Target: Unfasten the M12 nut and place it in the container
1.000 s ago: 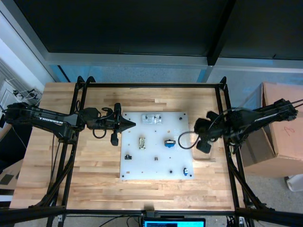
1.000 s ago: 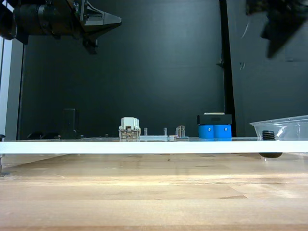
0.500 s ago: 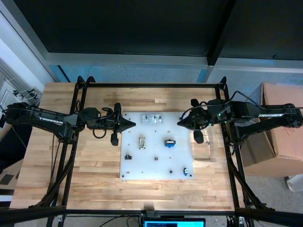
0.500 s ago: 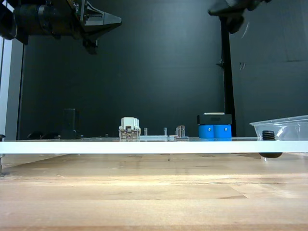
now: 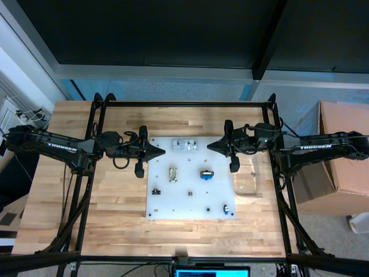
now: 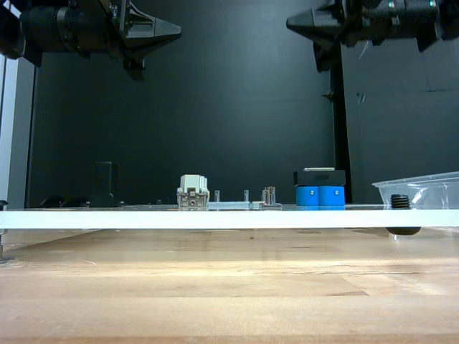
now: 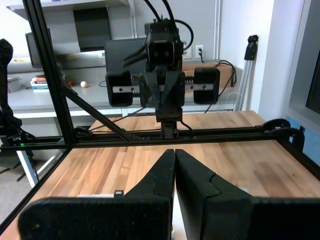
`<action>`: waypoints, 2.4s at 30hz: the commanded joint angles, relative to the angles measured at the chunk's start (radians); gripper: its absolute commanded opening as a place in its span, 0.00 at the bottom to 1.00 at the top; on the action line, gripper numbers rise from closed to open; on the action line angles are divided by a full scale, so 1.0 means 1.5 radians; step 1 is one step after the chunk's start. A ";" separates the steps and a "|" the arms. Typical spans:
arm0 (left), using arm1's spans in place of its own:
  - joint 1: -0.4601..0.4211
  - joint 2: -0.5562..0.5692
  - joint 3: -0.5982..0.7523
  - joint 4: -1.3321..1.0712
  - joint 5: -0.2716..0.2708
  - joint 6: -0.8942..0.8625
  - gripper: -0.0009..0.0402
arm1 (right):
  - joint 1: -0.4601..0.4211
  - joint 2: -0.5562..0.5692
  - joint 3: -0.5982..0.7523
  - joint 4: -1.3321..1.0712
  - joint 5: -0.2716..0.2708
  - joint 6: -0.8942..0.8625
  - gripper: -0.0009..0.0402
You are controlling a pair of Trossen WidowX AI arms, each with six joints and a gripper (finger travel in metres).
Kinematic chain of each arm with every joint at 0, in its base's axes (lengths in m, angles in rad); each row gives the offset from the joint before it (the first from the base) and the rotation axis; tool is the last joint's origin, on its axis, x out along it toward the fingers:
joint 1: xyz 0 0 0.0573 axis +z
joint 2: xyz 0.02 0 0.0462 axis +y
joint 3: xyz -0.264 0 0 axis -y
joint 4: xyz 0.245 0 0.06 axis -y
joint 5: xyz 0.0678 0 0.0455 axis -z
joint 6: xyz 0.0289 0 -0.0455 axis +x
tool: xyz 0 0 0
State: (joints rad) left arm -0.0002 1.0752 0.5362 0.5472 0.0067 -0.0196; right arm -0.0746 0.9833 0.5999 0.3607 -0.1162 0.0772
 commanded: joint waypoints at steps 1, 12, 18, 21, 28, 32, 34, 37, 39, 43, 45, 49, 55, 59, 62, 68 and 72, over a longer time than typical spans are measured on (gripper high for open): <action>0.000 0.000 0.000 0.000 0.000 0.000 0.02 | 0.000 0.001 -0.014 0.009 0.011 0.011 0.02; 0.000 0.000 0.000 0.000 0.000 0.000 0.02 | 0.000 0.000 -0.014 0.007 0.012 0.012 0.02; 0.000 0.000 0.000 0.000 0.000 0.000 0.02 | 0.001 0.000 -0.014 -0.006 0.012 0.012 0.02; 0.000 0.000 0.000 0.000 0.000 0.000 0.02 | 0.001 0.001 -0.014 -0.010 0.012 0.012 0.02; 0.000 0.000 0.000 0.000 0.000 0.000 0.02 | 0.001 0.000 -0.014 -0.009 0.012 0.012 0.02; 0.000 0.000 0.000 0.000 0.000 0.000 0.02 | 0.001 0.000 -0.014 -0.009 0.012 0.012 0.02; 0.000 0.000 0.000 0.000 0.000 0.000 0.02 | 0.001 0.000 -0.014 -0.009 0.012 0.012 0.02; 0.000 0.000 0.000 0.000 0.000 0.000 0.02 | 0.001 0.000 -0.014 -0.009 0.012 0.012 0.02; 0.000 0.000 0.000 0.000 0.000 0.000 0.02 | 0.001 0.000 -0.014 -0.009 0.012 0.012 0.02; 0.000 0.000 0.000 0.000 0.000 0.000 0.02 | 0.001 0.000 -0.014 -0.009 0.012 0.012 0.02; 0.000 0.000 0.000 0.000 0.000 0.000 0.02 | 0.001 0.000 -0.014 -0.009 0.012 0.012 0.02; 0.000 0.000 0.000 0.000 0.000 0.000 0.02 | 0.001 0.000 -0.014 -0.009 0.012 0.012 0.02; 0.000 0.000 0.000 0.000 0.000 0.000 0.02 | 0.001 0.000 -0.014 -0.009 0.012 0.012 0.02; 0.000 0.000 0.000 0.000 0.000 0.000 0.02 | 0.001 0.000 -0.014 -0.009 0.012 0.012 0.02; 0.000 0.000 0.000 0.000 0.000 0.000 0.02 | 0.001 0.000 -0.014 -0.009 0.012 0.012 0.02; 0.000 0.000 0.000 0.000 0.000 0.000 0.02 | 0.001 0.000 -0.014 -0.009 0.012 0.012 0.02; 0.000 0.000 0.000 0.000 0.000 0.000 0.02 | 0.001 0.000 -0.014 -0.009 0.012 0.012 0.02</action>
State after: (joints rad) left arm -0.0002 1.0752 0.5362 0.5472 0.0067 -0.0196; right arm -0.0734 0.9833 0.5777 0.3466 -0.0990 0.0959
